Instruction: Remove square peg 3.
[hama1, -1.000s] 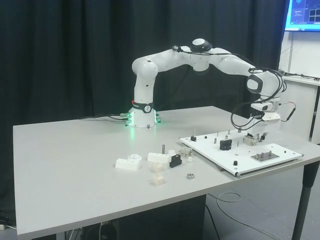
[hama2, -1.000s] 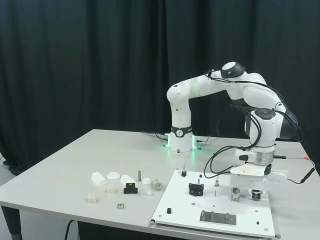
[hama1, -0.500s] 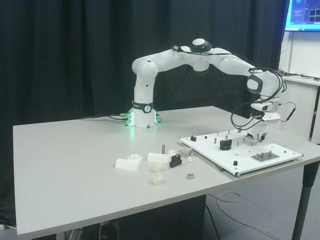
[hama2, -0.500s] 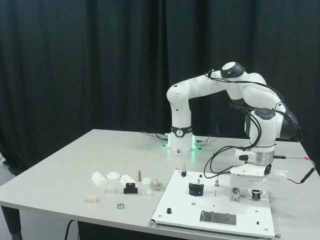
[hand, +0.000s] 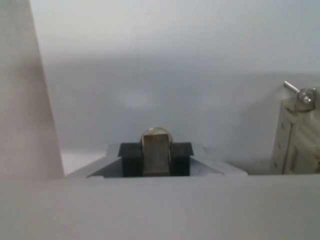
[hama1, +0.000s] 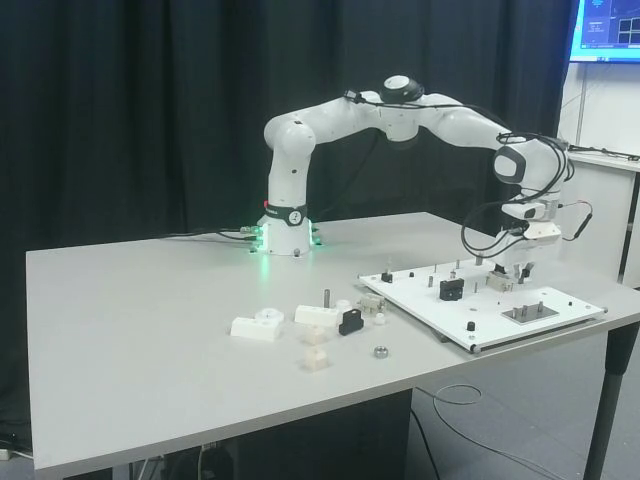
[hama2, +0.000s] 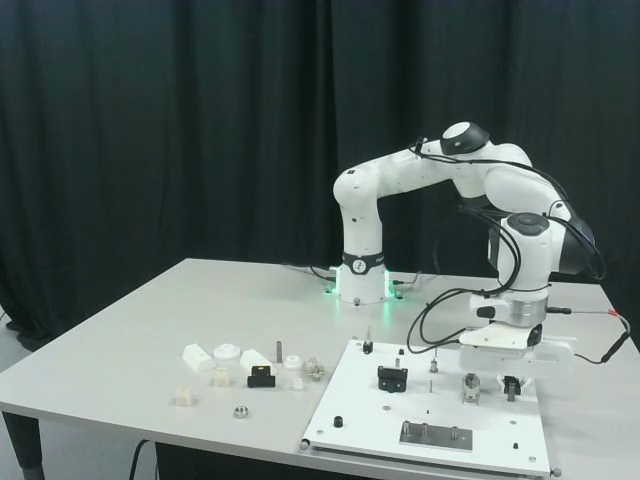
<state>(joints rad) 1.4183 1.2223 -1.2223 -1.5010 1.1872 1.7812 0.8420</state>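
In the wrist view a grey square peg (hand: 156, 154) with a rounded top stands upright, clamped on both sides by black pads (hand: 129, 159). My gripper (hand: 156, 161) is shut on this peg. From the room views the gripper (hama2: 512, 386) (hama1: 521, 269) hangs just above the far right part of the white board (hama2: 430, 420) (hama1: 495, 318). The peg's lower end is hidden behind the fingers.
A small grey fixture (hama2: 470, 388) (hand: 299, 132) stands on the board close beside the gripper. The board also carries a black block (hama2: 390, 378) and a grey plate with pins (hama2: 435, 434). Several loose white and black parts (hama2: 250, 375) lie on the table beside the board.
The gripper has risen a little from the board, with the peg still between its pads. The loose parts have not moved.
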